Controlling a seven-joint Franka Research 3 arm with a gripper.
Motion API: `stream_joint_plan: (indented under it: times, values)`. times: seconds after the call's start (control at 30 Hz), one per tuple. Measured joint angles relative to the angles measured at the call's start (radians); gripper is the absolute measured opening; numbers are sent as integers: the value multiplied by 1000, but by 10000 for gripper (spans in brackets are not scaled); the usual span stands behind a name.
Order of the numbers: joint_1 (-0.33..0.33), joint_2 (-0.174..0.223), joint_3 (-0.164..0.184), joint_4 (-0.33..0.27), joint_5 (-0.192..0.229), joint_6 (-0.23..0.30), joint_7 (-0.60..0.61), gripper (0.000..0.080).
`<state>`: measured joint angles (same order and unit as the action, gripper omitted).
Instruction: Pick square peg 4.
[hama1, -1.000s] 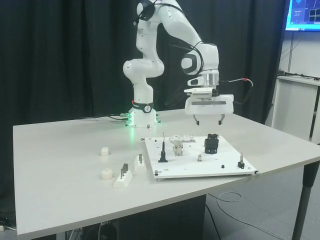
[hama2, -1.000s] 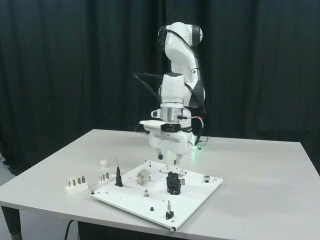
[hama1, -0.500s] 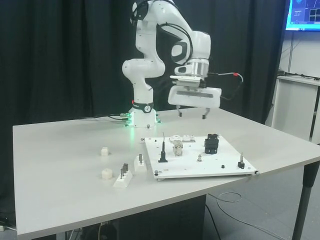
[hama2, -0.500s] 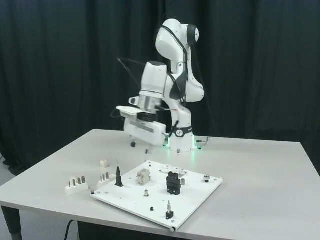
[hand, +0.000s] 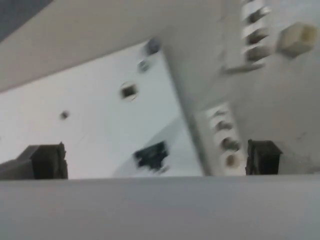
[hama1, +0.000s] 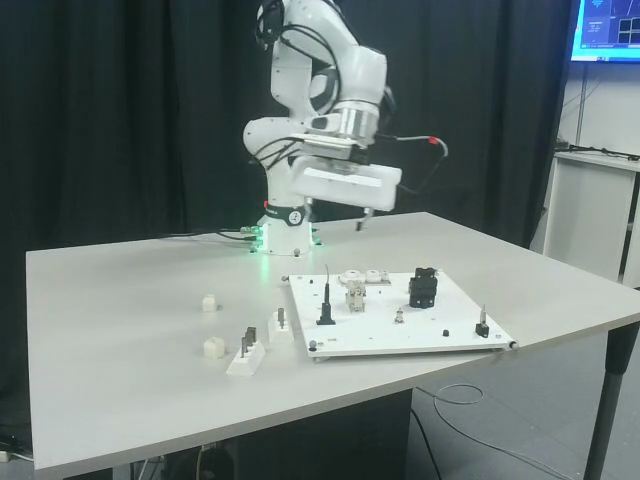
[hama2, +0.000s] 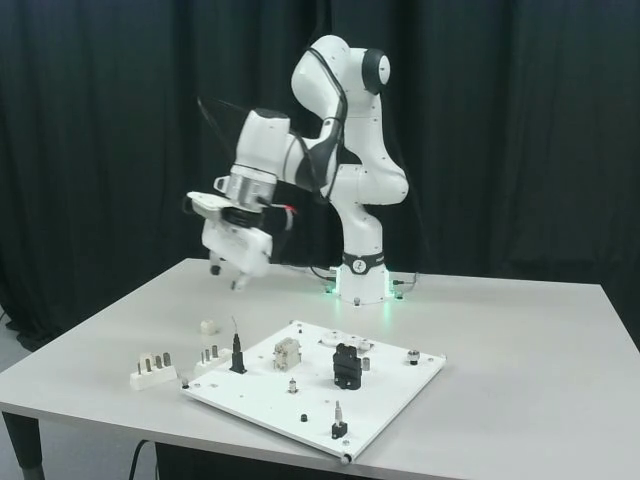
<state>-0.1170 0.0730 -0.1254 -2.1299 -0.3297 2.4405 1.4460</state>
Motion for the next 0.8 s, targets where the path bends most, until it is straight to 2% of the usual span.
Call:
stream_joint_plan:
  times: [0.17,0.33,0.63,0.8]
  values:
    - [-22,17,-44,16,14,19,3,800]
    - [-31,47,-89,34,58,38,-21,800]
    - [-47,130,-147,92,219,42,-245,800]
    - [-60,191,-167,141,285,34,-388,800]
